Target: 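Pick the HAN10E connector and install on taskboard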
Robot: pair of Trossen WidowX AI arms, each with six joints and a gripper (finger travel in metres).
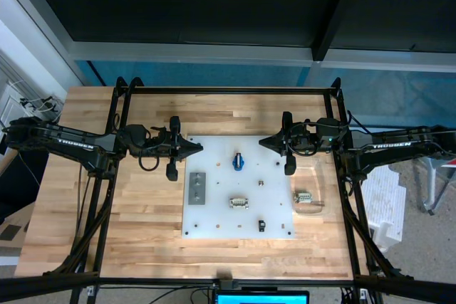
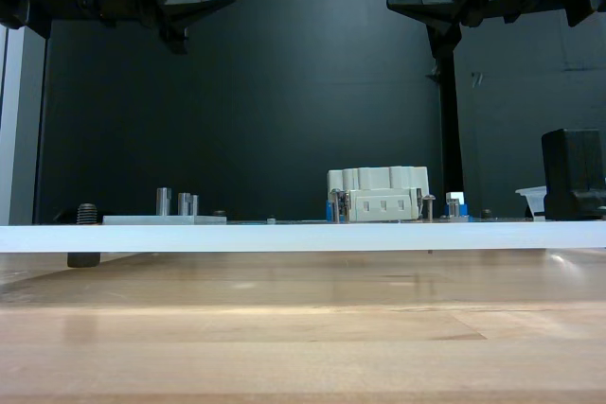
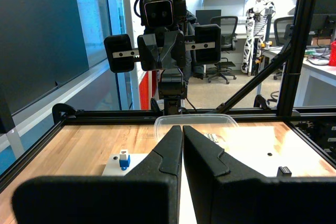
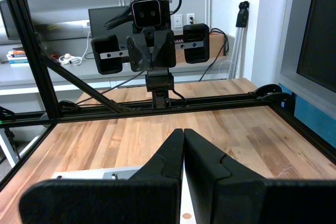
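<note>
One wooden worktop (image 1: 114, 226) bears the taskboard (image 1: 214, 215); right, a clear tray (image 1: 318, 179) holds the HAN10E connector (image 1: 304, 197); left gripper (image 1: 198, 147), right gripper (image 1: 262, 142) above the board's far corners — jaws closed.

Left gripper (image 1: 199, 147) and right gripper (image 1: 261, 142) hang high above the taskboard (image 1: 214, 222), jaws closed, with open air beneath. The clear tray (image 1: 313, 210) walls in the HAN10E connector (image 1: 304, 196).

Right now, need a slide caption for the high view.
Left gripper and right gripper shut, raised over the white board's far edge; connector lies in the clear tray alongside.
</note>
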